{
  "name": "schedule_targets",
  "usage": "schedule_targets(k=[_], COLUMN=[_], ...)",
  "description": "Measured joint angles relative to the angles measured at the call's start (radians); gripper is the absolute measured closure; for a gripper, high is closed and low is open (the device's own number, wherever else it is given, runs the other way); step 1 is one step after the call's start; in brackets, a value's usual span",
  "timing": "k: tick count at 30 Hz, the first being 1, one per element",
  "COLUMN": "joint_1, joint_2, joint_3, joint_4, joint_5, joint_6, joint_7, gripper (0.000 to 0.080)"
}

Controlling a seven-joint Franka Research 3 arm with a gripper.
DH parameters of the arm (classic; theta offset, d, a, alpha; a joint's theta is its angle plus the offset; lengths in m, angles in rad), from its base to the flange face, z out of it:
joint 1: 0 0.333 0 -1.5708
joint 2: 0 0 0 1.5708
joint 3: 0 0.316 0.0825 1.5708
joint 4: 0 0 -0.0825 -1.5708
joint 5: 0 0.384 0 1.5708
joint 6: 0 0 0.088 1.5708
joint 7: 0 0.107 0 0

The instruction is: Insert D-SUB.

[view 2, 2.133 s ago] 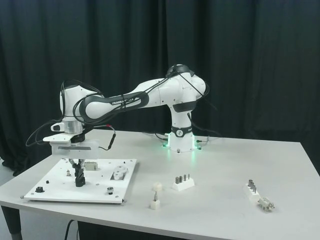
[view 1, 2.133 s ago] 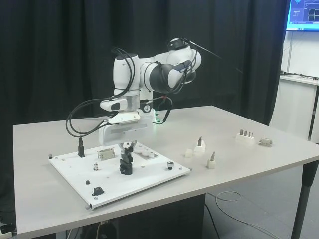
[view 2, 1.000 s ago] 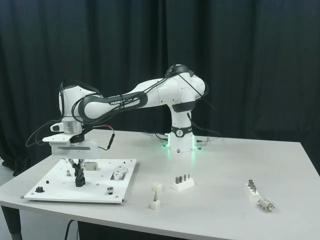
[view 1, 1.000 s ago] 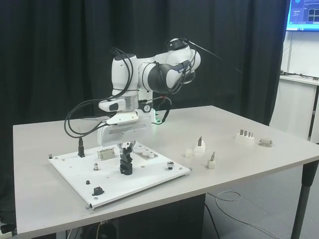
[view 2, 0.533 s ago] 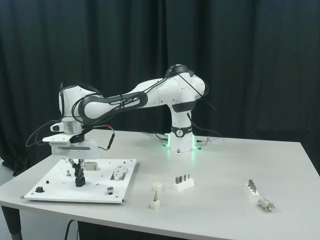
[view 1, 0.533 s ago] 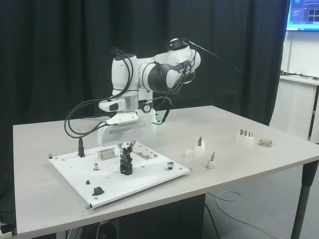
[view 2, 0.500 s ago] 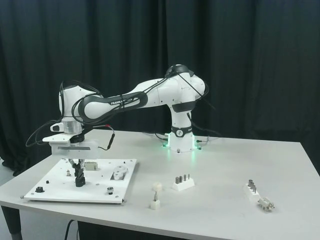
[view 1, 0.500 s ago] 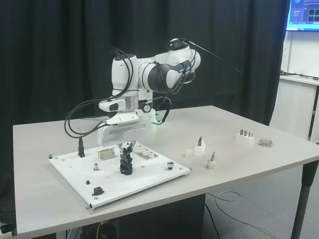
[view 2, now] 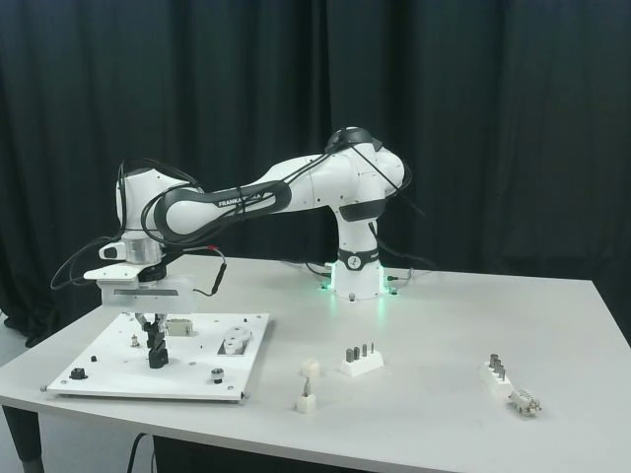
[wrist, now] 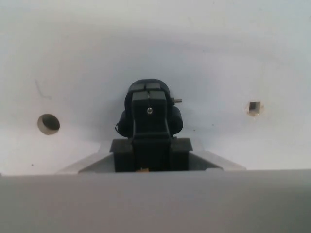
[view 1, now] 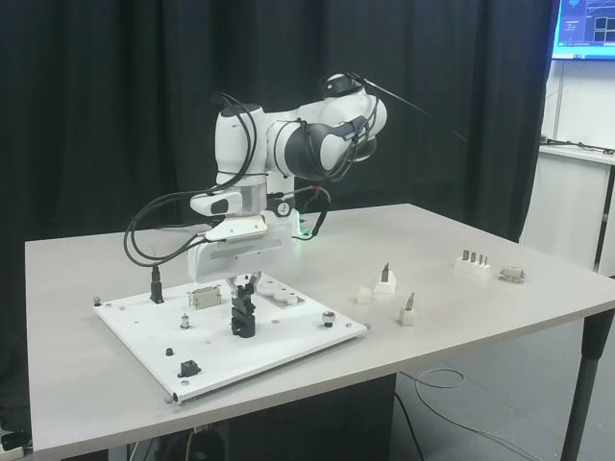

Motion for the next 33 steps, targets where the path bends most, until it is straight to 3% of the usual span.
schedule_targets(k=[16,33], joint_1=[0.0,0.001], joint_2=[0.0,0.0], joint_3=[-0.003,-0.001], joint_4=[-0.007,-0.001], joint_5=[0.0,0.001], joint_6=[-0.006,-0.002], joint_7=[0.049,0.023], gripper=[0.0655,0.0655])
